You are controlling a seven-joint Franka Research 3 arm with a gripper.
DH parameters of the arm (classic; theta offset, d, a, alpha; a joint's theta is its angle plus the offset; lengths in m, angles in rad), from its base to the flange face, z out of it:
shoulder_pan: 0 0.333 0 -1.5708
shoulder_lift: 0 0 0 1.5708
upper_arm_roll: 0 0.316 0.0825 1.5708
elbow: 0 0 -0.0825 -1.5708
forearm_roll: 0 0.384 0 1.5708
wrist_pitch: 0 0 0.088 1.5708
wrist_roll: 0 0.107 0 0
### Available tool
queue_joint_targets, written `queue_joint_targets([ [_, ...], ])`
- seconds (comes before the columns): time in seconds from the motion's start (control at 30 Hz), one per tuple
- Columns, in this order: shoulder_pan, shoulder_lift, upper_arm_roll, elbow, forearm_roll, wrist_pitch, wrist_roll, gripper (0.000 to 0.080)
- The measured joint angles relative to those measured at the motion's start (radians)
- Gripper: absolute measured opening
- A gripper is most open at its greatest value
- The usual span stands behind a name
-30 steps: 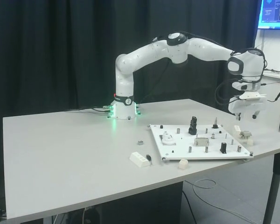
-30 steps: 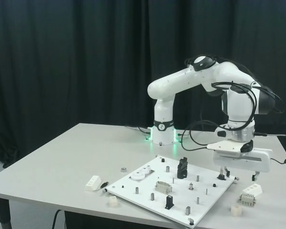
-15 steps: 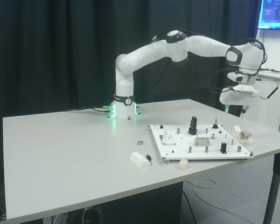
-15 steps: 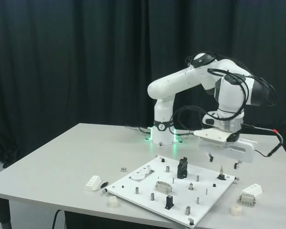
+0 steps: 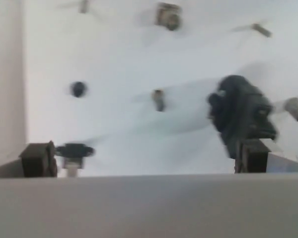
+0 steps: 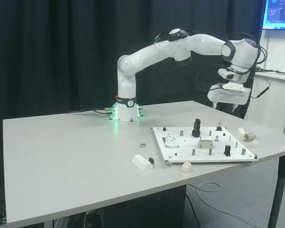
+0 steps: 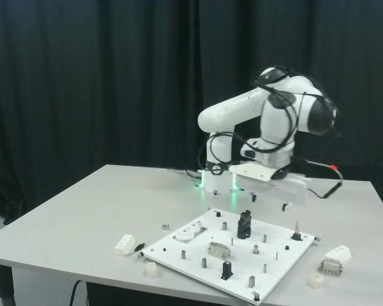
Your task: Remove D-SUB.
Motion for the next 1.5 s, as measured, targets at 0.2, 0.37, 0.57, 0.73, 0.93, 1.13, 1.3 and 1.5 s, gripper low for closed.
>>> queue_joint_targets([
  [0.2, 0.034, 0.0, -0.039, -0.116, 0.0, -0.001, -0.093, 0.08],
  [0.37, 0.064, -0.001, -0.066, -0.208, 0.001, 0.014, -0.16, 0.08],
  [0.57, 0.096, -0.001, -0.086, -0.296, 0.018, 0.046, -0.21, 0.08],
  [0.73, 0.121, -0.002, -0.092, -0.354, 0.038, 0.072, -0.233, 0.08],
  [0.93, 0.151, -0.004, -0.093, -0.411, 0.058, 0.106, -0.251, 0.08],
  [1.13, 0.185, -0.007, -0.092, -0.461, 0.074, 0.139, -0.261, 0.08],
  [1.3, 0.216, -0.008, -0.092, -0.502, 0.092, 0.163, -0.263, 0.08],
  [1.5, 0.255, -0.017, -0.09, -0.545, 0.115, 0.194, -0.263, 0.08],
])
